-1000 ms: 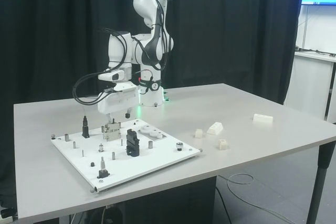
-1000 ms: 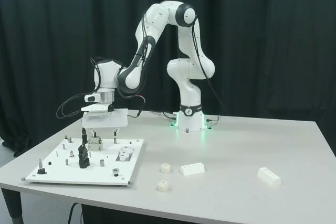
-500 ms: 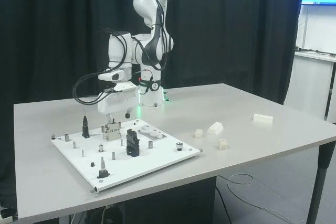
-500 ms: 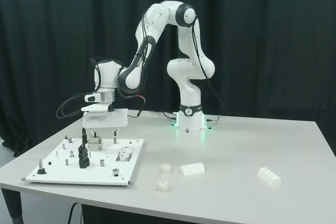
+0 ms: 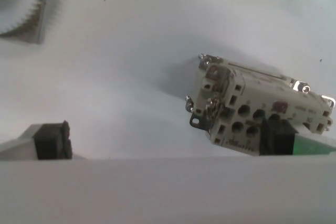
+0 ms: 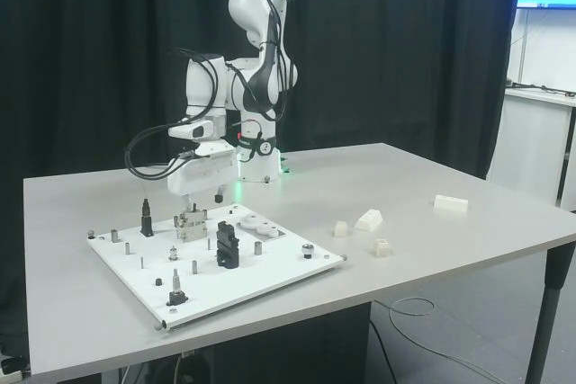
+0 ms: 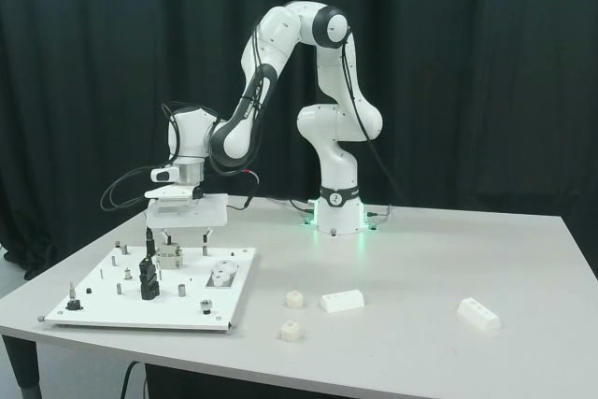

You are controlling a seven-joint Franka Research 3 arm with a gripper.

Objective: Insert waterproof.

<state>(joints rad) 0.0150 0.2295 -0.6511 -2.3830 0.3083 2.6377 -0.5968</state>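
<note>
White multi-pin waterproof connector block (image 5: 252, 111) seated on the flat white assembly board (image 6: 270, 272), directly beneath the claw (image 6: 193, 208).

The connector is seen upright near the board's rear edge, with the claw lowered onto its top; whether the fingers are apart or closed cannot be told. A black clip-like part (image 6: 226, 245) stands just in front, and small white plastic blocks (image 6: 368, 219) lie apart on the grey tabletop (image 6: 432, 249).
</note>
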